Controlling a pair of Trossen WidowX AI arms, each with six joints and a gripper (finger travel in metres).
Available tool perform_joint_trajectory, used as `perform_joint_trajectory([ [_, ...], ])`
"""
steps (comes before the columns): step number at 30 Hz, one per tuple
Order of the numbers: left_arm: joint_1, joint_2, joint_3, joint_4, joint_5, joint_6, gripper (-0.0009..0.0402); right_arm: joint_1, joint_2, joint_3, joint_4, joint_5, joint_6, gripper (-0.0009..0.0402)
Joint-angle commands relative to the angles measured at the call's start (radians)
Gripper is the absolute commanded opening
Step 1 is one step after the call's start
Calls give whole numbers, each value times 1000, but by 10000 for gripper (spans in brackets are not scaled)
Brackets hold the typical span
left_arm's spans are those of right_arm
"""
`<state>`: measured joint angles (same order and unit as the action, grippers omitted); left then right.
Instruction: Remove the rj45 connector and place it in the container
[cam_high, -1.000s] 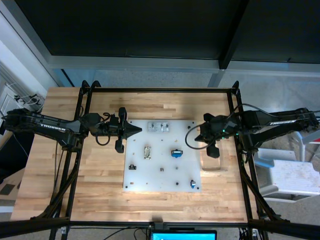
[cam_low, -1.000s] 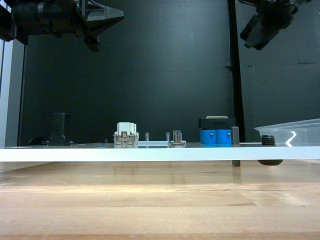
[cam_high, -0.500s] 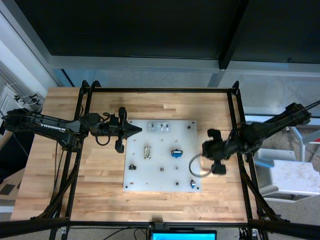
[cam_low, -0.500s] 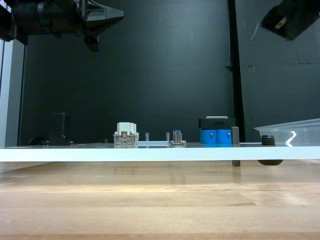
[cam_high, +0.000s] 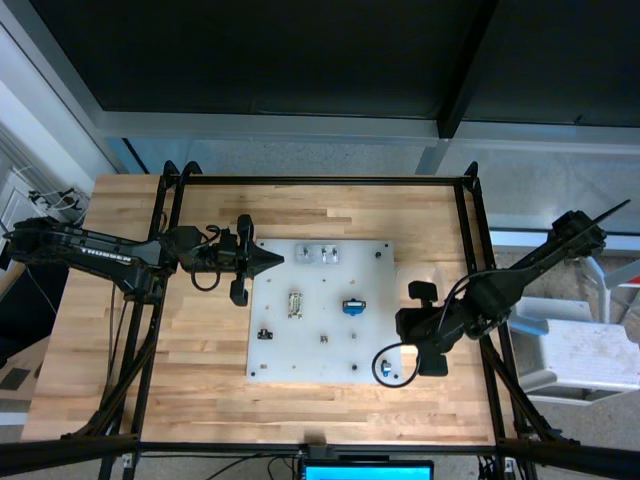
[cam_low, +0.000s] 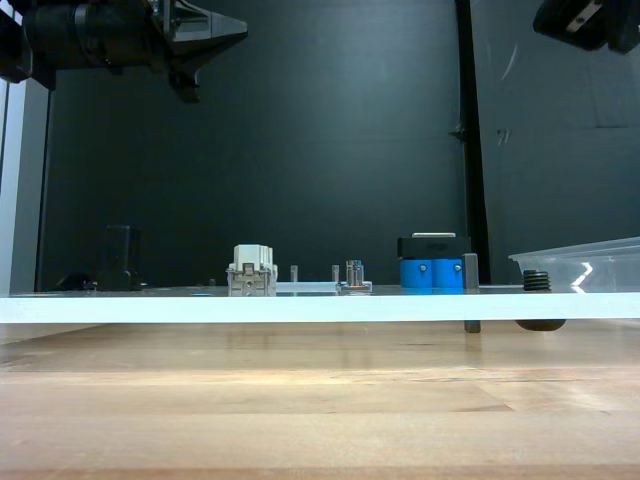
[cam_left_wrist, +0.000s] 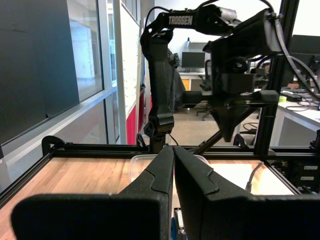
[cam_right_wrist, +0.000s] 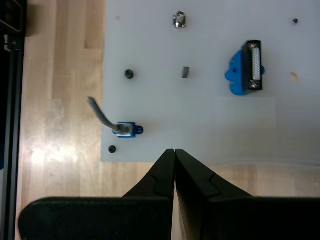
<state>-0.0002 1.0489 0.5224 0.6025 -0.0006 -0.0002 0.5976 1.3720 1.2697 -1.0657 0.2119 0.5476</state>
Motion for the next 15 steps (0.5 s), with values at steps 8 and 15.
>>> perform_joint_trajectory([
  [8,0,0,0,1,0,0,1,48,101,40,0,-39,55,0],
  [15,0,0,0,0,0,0,1,61,141,63,0,-48,70,0],
])
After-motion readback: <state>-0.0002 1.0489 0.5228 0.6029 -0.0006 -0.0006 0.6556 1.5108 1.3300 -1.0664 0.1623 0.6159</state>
